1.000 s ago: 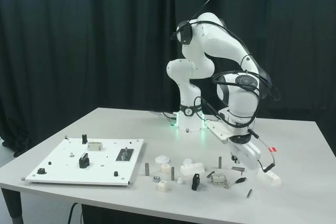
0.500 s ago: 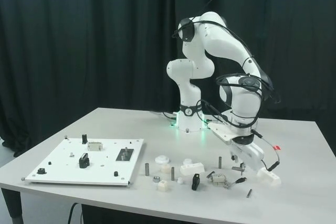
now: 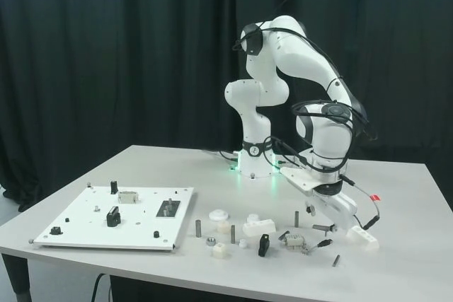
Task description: Place Ethernet.
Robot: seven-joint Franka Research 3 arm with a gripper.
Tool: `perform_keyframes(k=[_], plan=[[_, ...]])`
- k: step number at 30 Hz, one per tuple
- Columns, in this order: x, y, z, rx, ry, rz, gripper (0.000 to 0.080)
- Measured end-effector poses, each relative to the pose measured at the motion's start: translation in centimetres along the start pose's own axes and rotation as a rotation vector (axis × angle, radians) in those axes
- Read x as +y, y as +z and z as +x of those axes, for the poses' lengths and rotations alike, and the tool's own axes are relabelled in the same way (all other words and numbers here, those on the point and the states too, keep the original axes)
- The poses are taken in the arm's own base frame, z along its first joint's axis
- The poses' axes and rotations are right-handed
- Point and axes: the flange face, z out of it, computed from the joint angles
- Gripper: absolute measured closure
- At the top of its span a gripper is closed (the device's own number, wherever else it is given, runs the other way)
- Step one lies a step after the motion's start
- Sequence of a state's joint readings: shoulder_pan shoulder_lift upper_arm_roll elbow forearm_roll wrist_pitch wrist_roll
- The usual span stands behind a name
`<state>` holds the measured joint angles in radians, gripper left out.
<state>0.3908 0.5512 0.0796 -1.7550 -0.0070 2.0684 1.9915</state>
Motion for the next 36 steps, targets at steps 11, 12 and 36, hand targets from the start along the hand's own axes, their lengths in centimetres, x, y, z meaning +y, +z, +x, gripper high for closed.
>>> perform_keyframes(k=[11, 12, 36], plan=[[-0.12, -0.05, 0.04, -0.006, 0.015, 0.008, 0.0003], [-0.14, -0.06, 0.04, -0.007, 0.02, 0.009, 0.0003], [-0.47, -0.15, 0.43, -0.013, 0.045, 0.023, 0.0003]])
